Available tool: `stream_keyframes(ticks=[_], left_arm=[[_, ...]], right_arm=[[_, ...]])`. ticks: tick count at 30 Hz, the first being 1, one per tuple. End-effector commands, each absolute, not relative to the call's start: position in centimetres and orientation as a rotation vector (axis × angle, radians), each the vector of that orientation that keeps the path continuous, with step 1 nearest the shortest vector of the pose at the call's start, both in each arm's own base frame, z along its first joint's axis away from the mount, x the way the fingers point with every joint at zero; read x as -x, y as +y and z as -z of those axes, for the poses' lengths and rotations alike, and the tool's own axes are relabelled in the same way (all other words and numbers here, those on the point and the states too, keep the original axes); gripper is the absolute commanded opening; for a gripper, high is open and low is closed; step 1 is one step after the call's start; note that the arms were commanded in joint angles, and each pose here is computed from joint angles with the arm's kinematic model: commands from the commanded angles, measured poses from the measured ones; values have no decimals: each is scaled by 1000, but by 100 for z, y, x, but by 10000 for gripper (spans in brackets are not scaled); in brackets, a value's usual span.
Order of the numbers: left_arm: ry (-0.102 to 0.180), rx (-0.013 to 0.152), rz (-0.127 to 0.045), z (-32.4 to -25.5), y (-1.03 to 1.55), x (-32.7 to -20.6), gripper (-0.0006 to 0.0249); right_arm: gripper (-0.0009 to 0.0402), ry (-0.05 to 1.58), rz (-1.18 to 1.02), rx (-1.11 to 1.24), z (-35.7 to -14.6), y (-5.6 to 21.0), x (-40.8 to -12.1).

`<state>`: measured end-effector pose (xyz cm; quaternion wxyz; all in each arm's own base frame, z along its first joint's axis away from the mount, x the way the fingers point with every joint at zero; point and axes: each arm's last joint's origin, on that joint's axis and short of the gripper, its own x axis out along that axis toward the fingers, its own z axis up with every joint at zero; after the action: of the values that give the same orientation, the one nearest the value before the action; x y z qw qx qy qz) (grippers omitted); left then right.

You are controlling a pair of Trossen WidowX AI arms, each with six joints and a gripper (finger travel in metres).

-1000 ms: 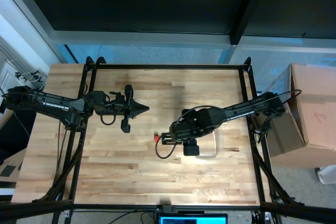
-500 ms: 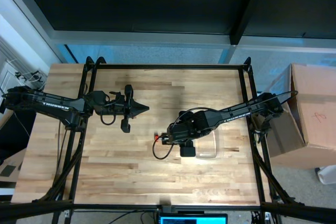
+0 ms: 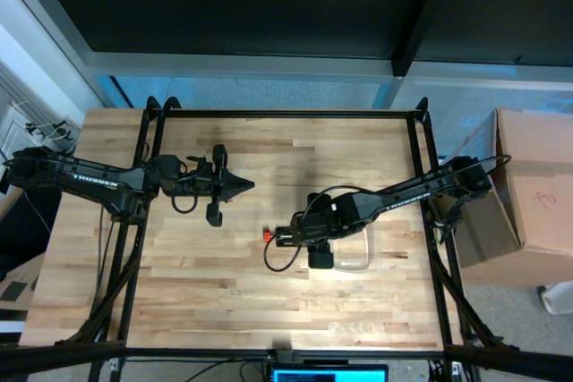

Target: Remove the USB-C connector from the USB-C receptacle and place in the container

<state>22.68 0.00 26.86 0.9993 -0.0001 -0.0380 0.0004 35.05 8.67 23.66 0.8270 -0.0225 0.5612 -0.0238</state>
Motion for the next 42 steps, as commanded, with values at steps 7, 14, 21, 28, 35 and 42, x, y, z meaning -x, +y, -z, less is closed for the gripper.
stream_keyframes(ticks=[7, 14, 21, 28, 35, 42], left_arm=[[-76, 0, -1, -2685, 1, -2269, 0], [-76, 0, -1, -2685, 1, -2269, 0], [-76, 0, -1, -2685, 1, -2269, 0], [-76, 0, -1, -2685, 1, -2269, 0], [-76, 0, 0, -2685, 0, -2269, 0], [-76, 0, 0, -2685, 0, -2269, 0]], right_arm=[[144, 1150, 44, 45, -2260, 856, -3462], [80, 1149, 47, 53, -2243, 853, -3455], [-2, 1148, 47, 52, -2242, 854, -3455], [-2, 1148, 48, 51, -2244, 853, -3455], [0, 1141, 51, 43, -2285, 849, -3437], [0, 1109, 47, 35, -2411, 836, -3385]])
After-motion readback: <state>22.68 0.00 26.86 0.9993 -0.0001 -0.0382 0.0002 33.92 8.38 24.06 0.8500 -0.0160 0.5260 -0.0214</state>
